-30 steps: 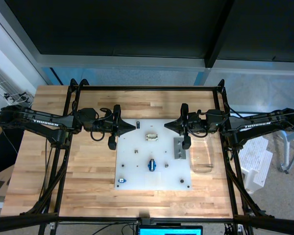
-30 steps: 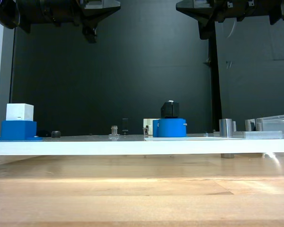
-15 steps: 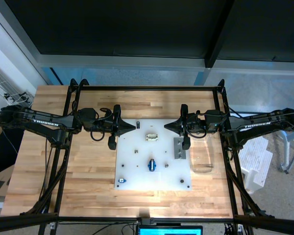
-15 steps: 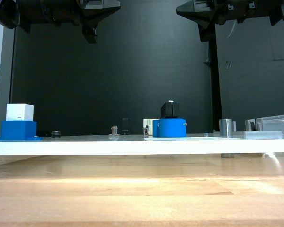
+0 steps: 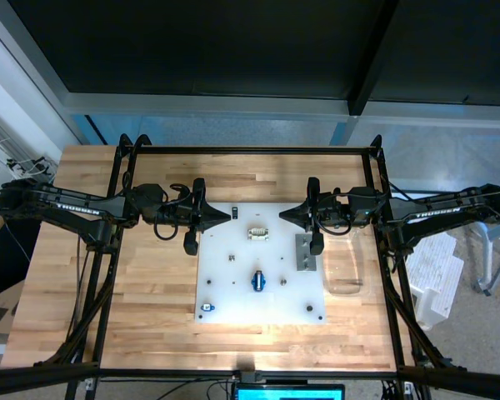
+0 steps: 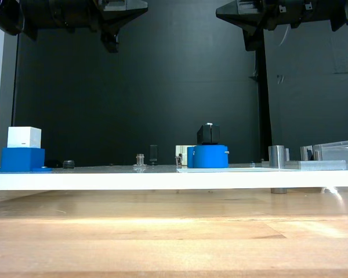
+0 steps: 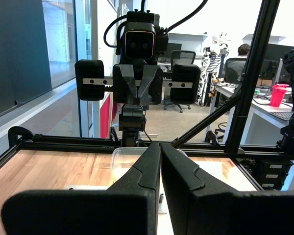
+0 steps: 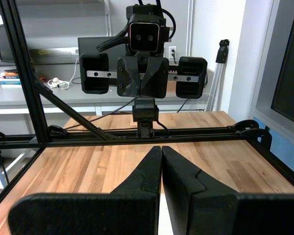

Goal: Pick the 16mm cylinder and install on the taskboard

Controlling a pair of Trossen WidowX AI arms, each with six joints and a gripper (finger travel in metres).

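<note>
The taskboard [image 5: 233, 292] is a white square plate lying mid-table, seen edge-on in the low view [image 6: 104, 176]. A tiny grey peg that I take for the 16mm cylinder [image 5: 283, 281] stands upright on it, right of the blue connector [image 5: 257, 281]; the low view shows the peg [image 6: 276, 156] too. My left gripper [image 5: 223, 215] hovers high over the board's far left corner, shut and empty [image 7: 160, 147]. Above the far right part, my right gripper [image 5: 285, 213] faces it, shut and empty as well [image 8: 161, 148]. Both hang far above the peg.
A grey metal block [image 5: 305, 252] and a beige connector [image 5: 257, 232] sit on the board, and a blue base with a white cube [image 5: 207, 310] is at its near left corner. A clear plastic tray [image 5: 343, 267] lies right of the board. Black frame rails surround the table.
</note>
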